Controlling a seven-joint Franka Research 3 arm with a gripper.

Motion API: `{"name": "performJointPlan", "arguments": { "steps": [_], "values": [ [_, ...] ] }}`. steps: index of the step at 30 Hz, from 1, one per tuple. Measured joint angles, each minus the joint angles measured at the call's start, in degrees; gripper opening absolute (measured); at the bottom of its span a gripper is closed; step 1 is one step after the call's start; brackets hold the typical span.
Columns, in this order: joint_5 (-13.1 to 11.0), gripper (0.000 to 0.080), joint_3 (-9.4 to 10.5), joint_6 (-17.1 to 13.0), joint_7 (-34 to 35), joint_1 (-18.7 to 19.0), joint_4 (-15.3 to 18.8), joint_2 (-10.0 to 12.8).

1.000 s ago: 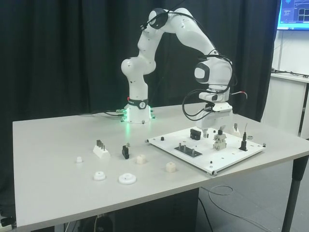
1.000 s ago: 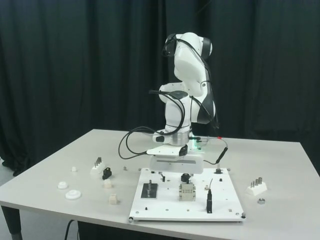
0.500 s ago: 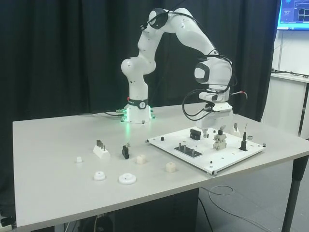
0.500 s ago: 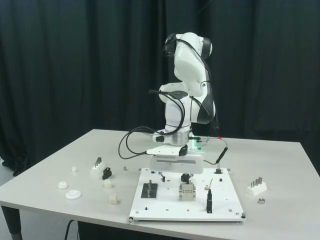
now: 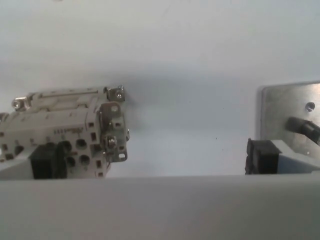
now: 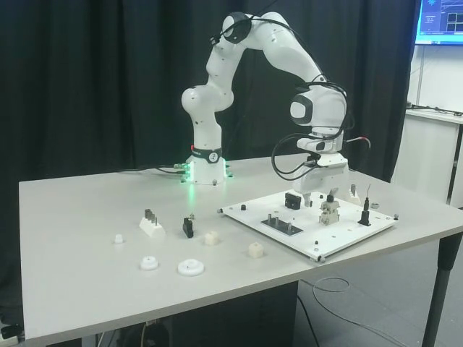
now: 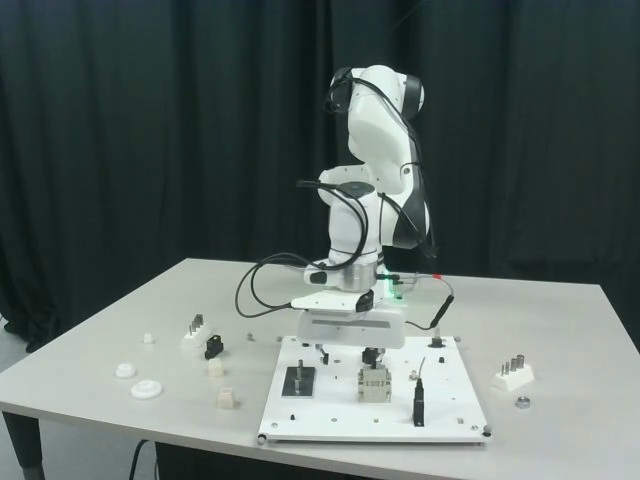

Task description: Insert waterproof.

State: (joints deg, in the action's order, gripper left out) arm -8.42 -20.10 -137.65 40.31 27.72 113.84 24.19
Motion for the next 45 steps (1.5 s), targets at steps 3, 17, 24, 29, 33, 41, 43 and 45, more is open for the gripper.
{"name": "performJointPlan", "arguments": {
  "steps": [3,17,24,29,33,41,43,45],
  "values": [
    [-0.06,0.08,0.0,0.0,0.04,-0.01,0.06,-0.01],
    [-0.25,0.08,0.0,0.0,0.19,-0.04,0.31,-0.12],
    [-0.33,0.08,0.0,-0.13,0.19,-0.07,0.37,-0.12],
    [-0.37,0.08,0.0,-0.64,0.19,-0.14,0.59,-0.13],
    [-0.5,0.08,0.01,-1.46,0.19,-0.18,0.88,-0.13],
    [-0.71,0.08,0.03,-2.04,0.19,-0.19,1.19,-0.24],
    [-0.71,0.08,0.03,-2.11,0.19,-0.19,1.25,-0.27],
    [-0.71,0.08,0.05,-2.21,0.19,-0.19,1.33,-0.32]
  ]
}}
